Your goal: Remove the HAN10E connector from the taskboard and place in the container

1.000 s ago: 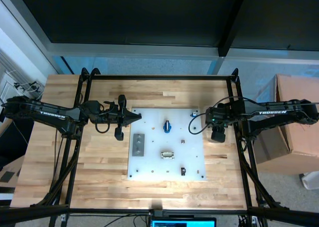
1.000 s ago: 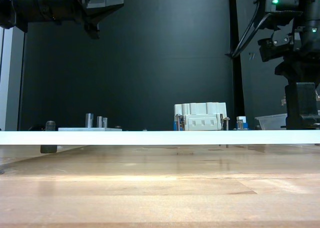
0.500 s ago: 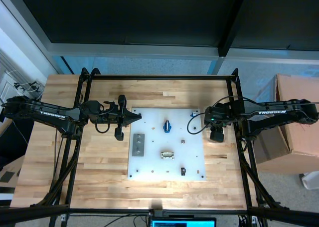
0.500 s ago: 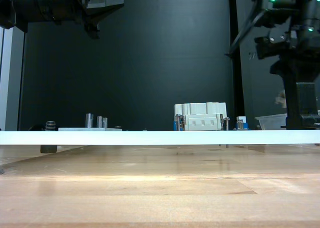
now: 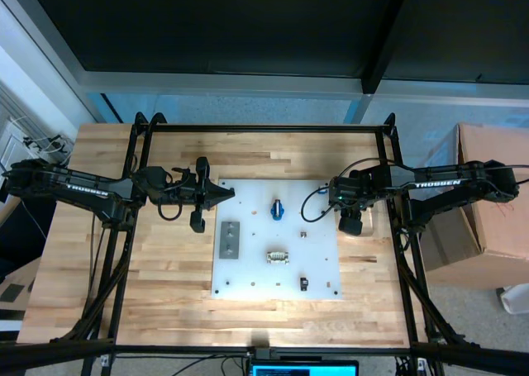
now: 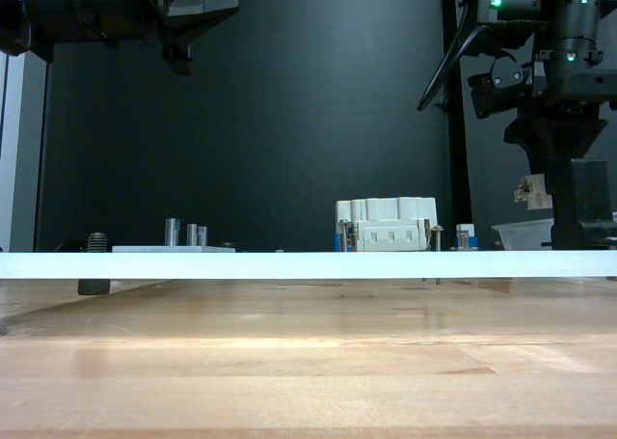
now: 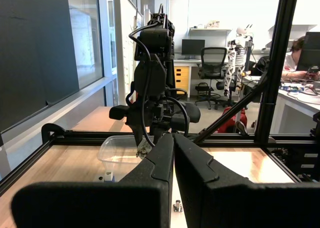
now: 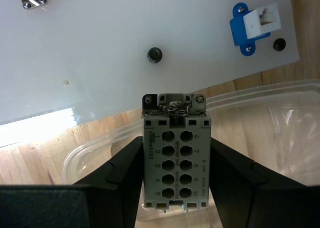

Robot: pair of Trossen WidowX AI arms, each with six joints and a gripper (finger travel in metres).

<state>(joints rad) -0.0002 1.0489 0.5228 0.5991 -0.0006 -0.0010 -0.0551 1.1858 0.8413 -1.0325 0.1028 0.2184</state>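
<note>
While left tool (image 5: 228,192) hovers, right tool (image 5: 351,222) holds connector (image 8: 176,155).

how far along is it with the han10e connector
Done: the HAN10E connector is off the taskboard, clamped in the right gripper. In hand: it hangs over the clear container's rim beside the board. Left: getting it inside and letting go. The left gripper, shut, hovers at the board's left edge.

left arm (image 5: 91,190): TROSSEN | right arm (image 5: 438,183): TROSSEN | HAN10E connector (image 8: 176,153): numerals beside pin holes, 3, 4, 5 legible
</note>
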